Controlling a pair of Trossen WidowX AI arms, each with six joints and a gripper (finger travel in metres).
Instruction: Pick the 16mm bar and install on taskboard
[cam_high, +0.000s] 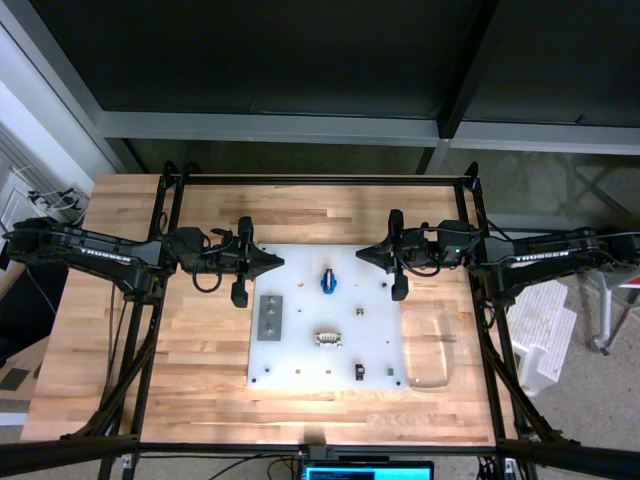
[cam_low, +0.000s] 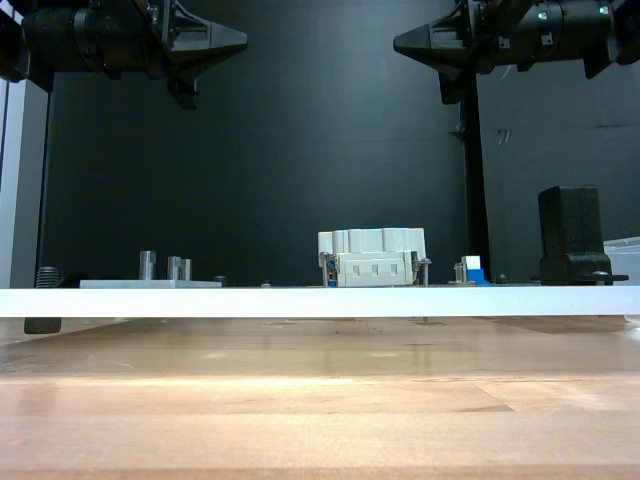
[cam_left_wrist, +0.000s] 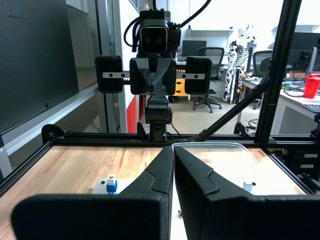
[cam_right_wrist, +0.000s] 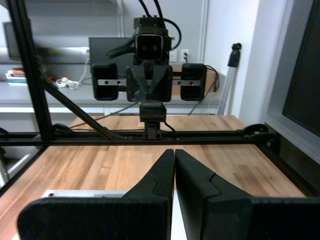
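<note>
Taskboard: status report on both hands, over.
Left hand shut, high over taskboard, far left. Right hand shut, high over far right. 16mm bar not spotted.

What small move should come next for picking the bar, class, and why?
Probably open a gripper and lower it. The left gripper and right gripper both hang shut and empty, high over the far side of the taskboard, tips facing. I cannot pick out the bar, so which arm is unclear.

The taskboard (cam_high: 300, 350), a white square plate, lies flat below the closed fingertips of the left gripper (cam_high: 277, 262) and the right gripper (cam_high: 362, 253), touching neither. Its blue connector (cam_high: 328, 282) stands under the gap between them.
</note>
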